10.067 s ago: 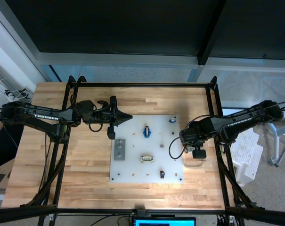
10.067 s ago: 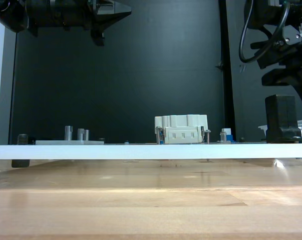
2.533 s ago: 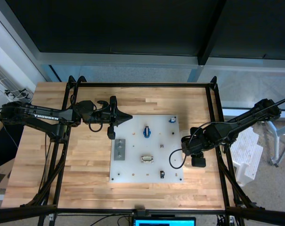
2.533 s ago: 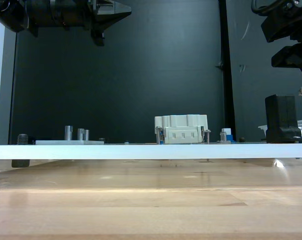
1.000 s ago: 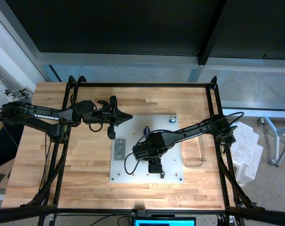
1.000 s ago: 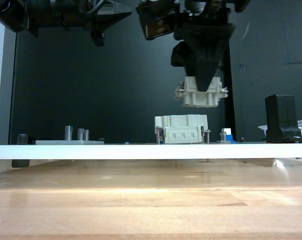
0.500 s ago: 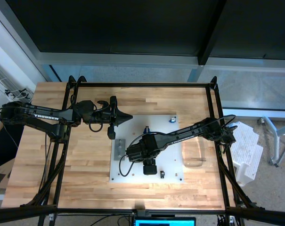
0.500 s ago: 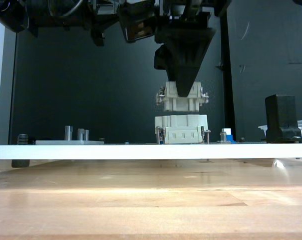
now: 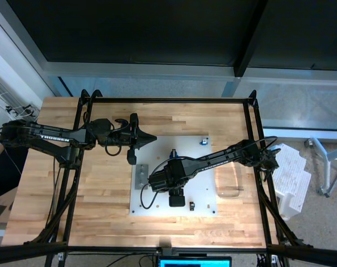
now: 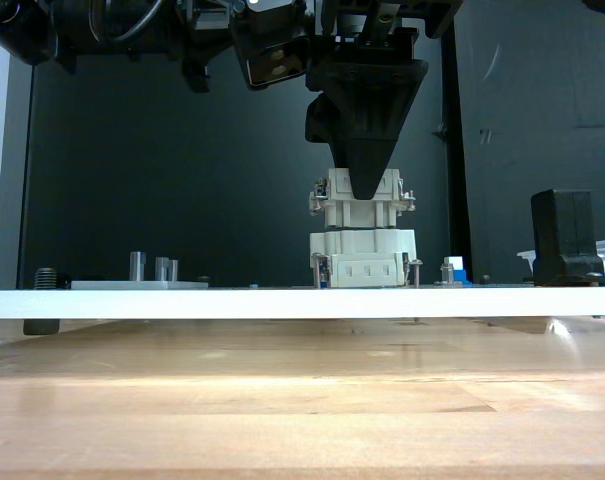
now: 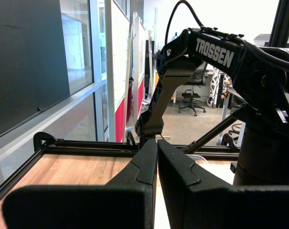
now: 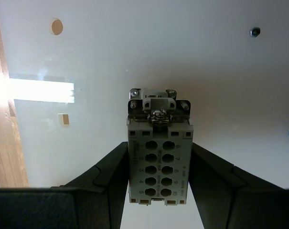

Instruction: Pick the HAN10E connector and install on the hub

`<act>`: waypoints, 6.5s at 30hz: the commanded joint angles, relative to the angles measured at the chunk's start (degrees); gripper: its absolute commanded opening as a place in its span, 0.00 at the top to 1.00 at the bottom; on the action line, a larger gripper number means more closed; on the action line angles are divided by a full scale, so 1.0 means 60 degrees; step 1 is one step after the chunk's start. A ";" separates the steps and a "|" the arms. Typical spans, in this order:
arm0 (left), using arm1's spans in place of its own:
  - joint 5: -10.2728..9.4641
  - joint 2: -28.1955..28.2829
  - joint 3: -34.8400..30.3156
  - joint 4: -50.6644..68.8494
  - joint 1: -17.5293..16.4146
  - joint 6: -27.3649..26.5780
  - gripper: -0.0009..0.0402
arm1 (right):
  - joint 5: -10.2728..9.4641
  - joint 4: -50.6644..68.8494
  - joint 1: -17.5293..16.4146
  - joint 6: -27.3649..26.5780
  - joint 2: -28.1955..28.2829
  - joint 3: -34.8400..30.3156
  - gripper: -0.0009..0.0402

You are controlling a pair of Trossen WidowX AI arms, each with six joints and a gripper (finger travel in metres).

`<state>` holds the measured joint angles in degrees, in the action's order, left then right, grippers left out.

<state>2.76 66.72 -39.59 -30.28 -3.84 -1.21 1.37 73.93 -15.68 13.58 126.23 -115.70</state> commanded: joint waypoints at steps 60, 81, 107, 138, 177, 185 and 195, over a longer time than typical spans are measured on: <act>0.0000 0.0004 0.0000 0.0000 0.0000 0.0000 0.98 | -0.0164 -0.1351 -0.0055 0.0138 -0.0022 0.1300 0.92; 0.0000 0.0004 0.0000 0.0000 -0.0004 0.0000 0.98 | -0.0153 -0.1461 -0.0098 0.0266 -0.0382 0.1297 0.43; 0.0000 0.0004 0.0000 0.0011 0.0000 0.0000 0.98 | -0.0124 -0.2980 -0.0182 0.0109 -0.4014 0.4375 0.34; 0.0000 0.0004 0.0000 0.0062 -0.0004 0.0000 0.98 | 0.0612 -0.5734 0.0448 -0.0747 -0.6247 0.6175 0.62; 0.0000 0.0004 0.0000 0.0066 -0.0004 0.0004 0.98 | -0.0270 -1.5748 0.3155 -0.1665 -1.1460 1.2979 0.98; 0.0000 0.0004 0.0000 0.0066 0.0000 0.0000 0.98 | -0.0670 -1.5832 0.3155 -0.1555 -1.1460 1.2979 0.98; 0.0000 0.0004 0.0000 0.0066 -0.0004 0.0004 0.98 | -0.0656 -1.5846 0.3155 -0.1596 -1.1460 1.2979 0.98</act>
<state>2.76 66.72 -39.59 -29.87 -3.84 -1.21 -2.63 -21.12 3.27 4.14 57.45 -37.82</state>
